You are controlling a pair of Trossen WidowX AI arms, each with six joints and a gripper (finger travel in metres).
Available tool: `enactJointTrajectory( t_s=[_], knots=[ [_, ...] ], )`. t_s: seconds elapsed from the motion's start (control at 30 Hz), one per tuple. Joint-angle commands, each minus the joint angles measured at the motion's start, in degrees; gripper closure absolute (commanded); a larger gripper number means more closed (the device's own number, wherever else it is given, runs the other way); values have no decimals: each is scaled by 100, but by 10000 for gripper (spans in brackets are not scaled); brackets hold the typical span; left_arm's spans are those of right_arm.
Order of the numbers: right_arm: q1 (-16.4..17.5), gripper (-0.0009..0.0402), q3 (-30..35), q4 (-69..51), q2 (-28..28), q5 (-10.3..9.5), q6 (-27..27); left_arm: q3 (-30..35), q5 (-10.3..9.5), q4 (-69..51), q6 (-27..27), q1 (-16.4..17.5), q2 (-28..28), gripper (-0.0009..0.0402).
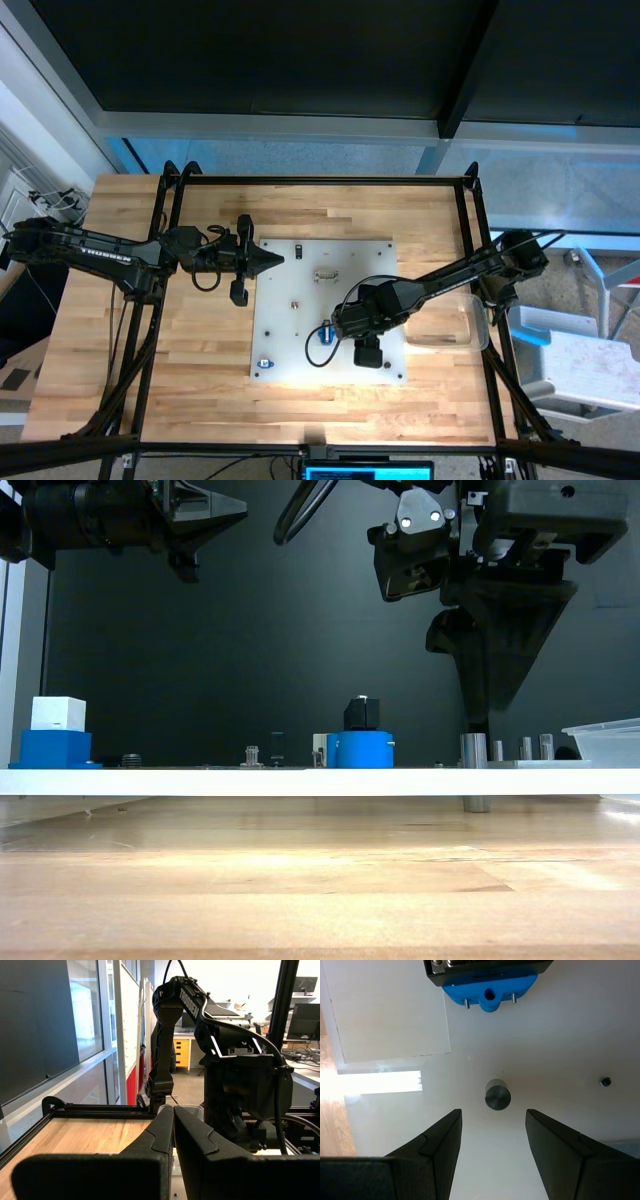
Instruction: Pick the 16mm cylinder and place it in the taskboard
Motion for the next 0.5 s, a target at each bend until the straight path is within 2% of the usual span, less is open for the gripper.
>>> enactJointTrajectory(
  t_s=[0.03, 0.5],
  knots=[
    [2, 216, 4, -33, -96, 46, 0, 2, 0, 0, 2, 2, 2, 393],
    [0, 216, 4, -210, -466, 63, 0, 2, 0, 0, 0, 2, 2, 393]
  ],
)
